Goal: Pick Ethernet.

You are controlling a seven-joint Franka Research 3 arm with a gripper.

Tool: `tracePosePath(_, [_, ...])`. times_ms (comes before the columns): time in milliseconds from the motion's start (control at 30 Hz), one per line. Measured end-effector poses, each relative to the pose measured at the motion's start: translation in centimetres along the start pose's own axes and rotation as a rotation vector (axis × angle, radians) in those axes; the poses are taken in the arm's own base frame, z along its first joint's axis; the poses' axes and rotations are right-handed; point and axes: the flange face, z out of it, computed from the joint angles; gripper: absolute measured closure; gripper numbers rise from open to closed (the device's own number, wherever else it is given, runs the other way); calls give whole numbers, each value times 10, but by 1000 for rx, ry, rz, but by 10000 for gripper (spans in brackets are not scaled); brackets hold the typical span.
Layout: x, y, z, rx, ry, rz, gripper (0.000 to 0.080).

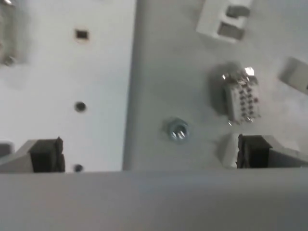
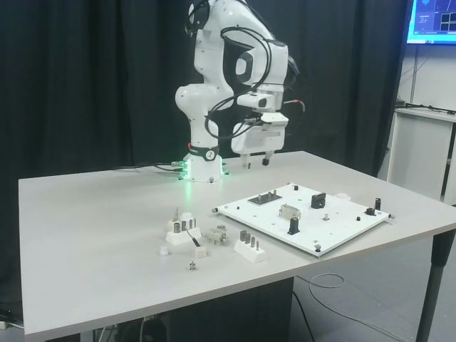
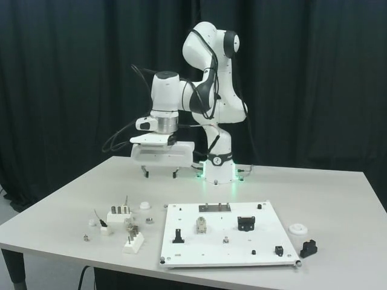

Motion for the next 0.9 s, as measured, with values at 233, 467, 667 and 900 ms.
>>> tracePosePath(233, [2,27,9,-27,-13,-5,3])
tracePosePath(467, [4,62,18,-35,-31,-15,3])
tracePosePath(667, [5,91,26,-38,-42,-42,3])
tracePosePath(900, [1,124,42,-39,-41,-64,3])
